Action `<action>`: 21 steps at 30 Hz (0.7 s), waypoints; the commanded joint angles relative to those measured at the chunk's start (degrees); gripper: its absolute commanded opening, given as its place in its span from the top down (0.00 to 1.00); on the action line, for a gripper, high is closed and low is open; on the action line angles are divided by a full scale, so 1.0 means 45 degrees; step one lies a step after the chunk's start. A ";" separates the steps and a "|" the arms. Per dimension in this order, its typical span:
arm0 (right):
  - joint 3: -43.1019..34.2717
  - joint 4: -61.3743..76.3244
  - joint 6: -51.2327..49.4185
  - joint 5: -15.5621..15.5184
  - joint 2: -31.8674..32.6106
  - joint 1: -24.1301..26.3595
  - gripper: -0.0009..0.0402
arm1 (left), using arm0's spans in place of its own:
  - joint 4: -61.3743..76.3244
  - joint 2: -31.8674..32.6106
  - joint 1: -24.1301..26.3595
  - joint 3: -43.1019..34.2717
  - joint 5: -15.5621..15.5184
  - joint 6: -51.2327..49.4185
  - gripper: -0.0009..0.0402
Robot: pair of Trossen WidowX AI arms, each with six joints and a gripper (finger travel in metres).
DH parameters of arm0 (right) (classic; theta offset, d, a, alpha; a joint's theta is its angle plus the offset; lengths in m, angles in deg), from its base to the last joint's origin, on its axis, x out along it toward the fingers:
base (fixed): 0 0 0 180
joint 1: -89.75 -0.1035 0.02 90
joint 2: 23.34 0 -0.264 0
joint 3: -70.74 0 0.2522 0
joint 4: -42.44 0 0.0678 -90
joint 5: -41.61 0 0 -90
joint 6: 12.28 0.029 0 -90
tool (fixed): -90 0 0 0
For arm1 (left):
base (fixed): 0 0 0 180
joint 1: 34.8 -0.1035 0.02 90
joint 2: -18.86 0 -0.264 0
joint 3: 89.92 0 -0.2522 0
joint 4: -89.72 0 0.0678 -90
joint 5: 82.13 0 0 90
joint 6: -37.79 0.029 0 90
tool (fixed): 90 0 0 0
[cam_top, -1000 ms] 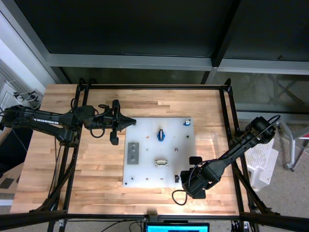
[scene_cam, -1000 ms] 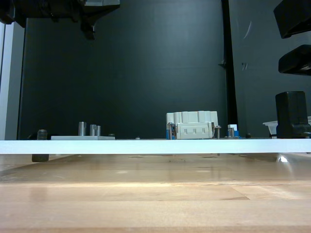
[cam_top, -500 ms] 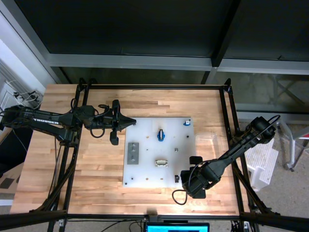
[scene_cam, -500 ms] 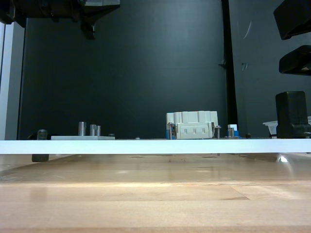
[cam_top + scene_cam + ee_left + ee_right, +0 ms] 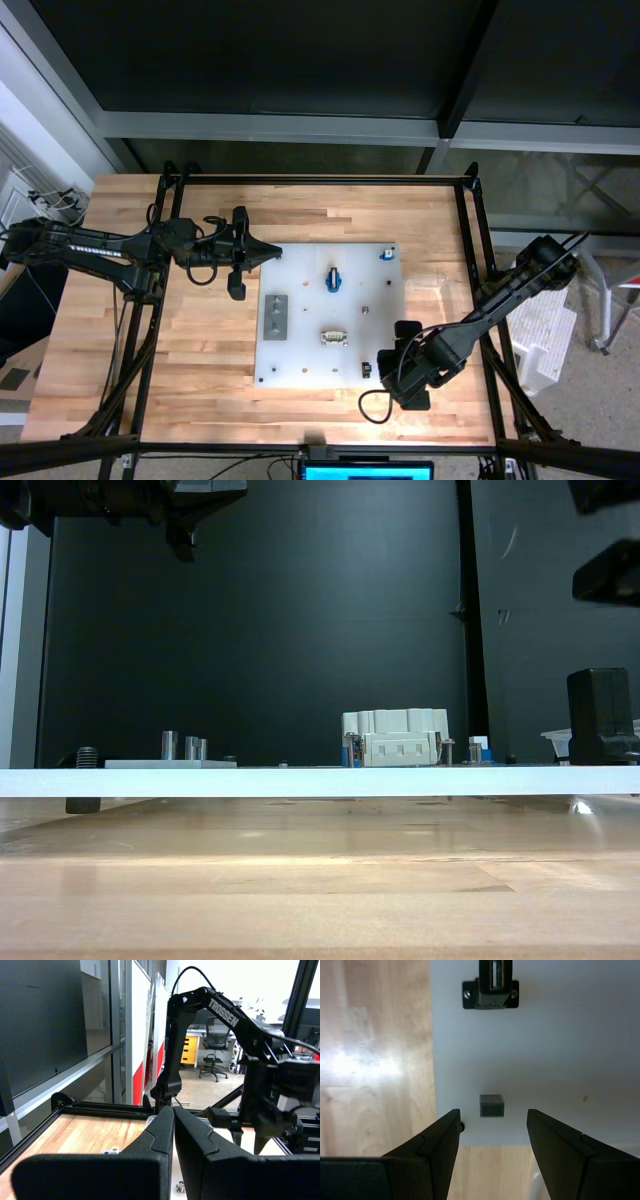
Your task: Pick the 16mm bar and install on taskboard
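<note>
Wood table [image 5: 200, 370] with the white board [image 5: 300, 372] sitting in the middle, seen from the high view. The left gripper [image 5: 276, 254] hangs just over the board's far left corner, pointing right. The right gripper [image 5: 404, 366] is over the board's near right corner, right beside a little black mount [image 5: 366, 369]. Also on the board are a grey block [image 5: 275, 318] on the left, a blue part [image 5: 333, 280] toward the far side and a pale connector [image 5: 334, 338] in the middle. From the low view, three metal pegs stand upright in that block. The thickest and tallest, at the left, looks like the bar [image 5: 170, 745], seated in the block, though I can't swear which peg is the 16mm one. Both grippers sit high above the board here, left one at the far left and right one at the far right, with the mount standing below the right one. In the left wrist view the fingers [image 5: 160, 1135] are pressed flat together with nothing between them, and the other arm shows across the table. In the right wrist view the fingers [image 5: 435, 1155] are spread wide with nothing gripped. They look straight down at the board's near edge, where a small grey square [image 5: 491, 1105] shows in the gap between them and the mount lies farther along.
</note>
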 commanded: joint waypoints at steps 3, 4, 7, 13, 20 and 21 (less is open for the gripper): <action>-0.0141 0.0379 0.0010 -0.0024 -0.0631 -0.0005 0.55 | -0.0005 0.0000 -0.0005 -0.0005 0.0005 0.0000 0.98; -0.0141 0.0408 0.0015 -0.0029 -0.0709 -0.0005 0.55 | 0.0000 0.0000 -0.0005 -0.0005 0.0005 0.0000 0.98; -0.0136 0.0447 0.0015 -0.0019 -0.0821 -0.0005 0.56 | 0.0000 0.0000 0.0000 -0.0005 0.0005 0.0000 0.98; -0.0131 0.0437 0.0015 -0.0015 -0.0826 -0.0005 0.58 | 0.0000 0.0000 -0.0005 -0.0005 0.0005 0.0000 0.98; -0.0131 0.0437 0.0010 -0.0015 -0.0831 -0.0005 0.59 | 0.0000 0.0000 0.0000 -0.0005 0.0005 0.0000 0.98; -0.0131 0.0437 0.0010 -0.0010 -0.0831 -0.0005 0.59 | 0.0000 0.0000 -0.0005 -0.0005 0.0000 0.0000 0.98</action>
